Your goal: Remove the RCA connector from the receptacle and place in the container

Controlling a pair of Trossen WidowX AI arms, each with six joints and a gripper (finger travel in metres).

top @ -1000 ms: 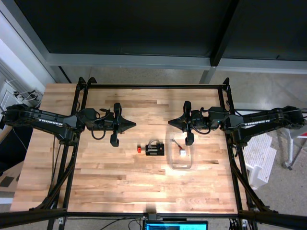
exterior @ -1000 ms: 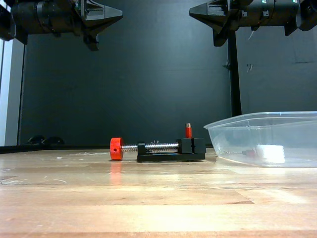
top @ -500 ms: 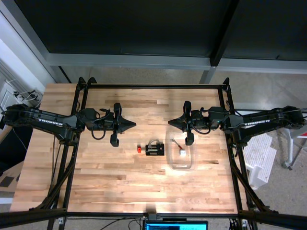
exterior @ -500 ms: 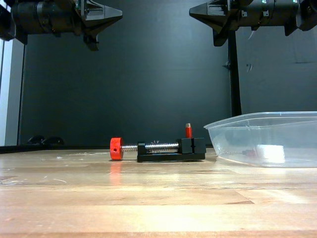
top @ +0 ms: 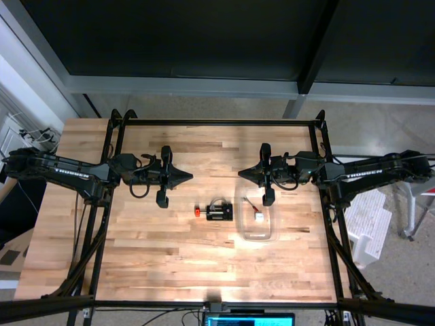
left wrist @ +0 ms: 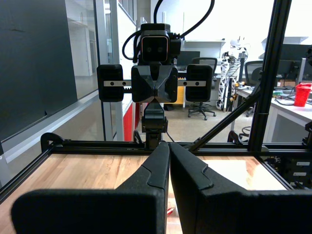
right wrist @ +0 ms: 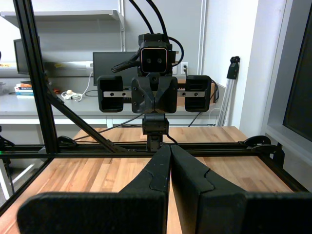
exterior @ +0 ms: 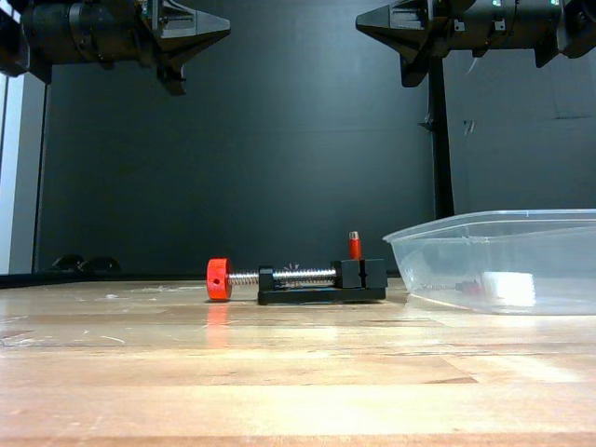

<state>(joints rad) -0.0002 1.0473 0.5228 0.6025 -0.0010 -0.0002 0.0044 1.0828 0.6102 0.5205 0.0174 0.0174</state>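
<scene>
Both pairs of fingers are pressing together, tip against tip, gripping nothing. The left gripper [top: 189, 176] and the right gripper [top: 240, 174] are hanging high above the table [top: 170, 261], pointing at each other. The left one is sitting behind and to the left of the receptacle, and the right one near the container's far end.

Two grippers are showing, along with one receptacle [top: 219, 212], one container [top: 258, 238], one RCA connector [top: 249, 202] and one white square piece [top: 259, 216]. The connector is lying inside the container, near the white piece and well apart from the receptacle. The receptacle is sitting just left of the container.

Nothing is differing from a second ago: arms, receptacle, container and contents are all keeping their places.
</scene>
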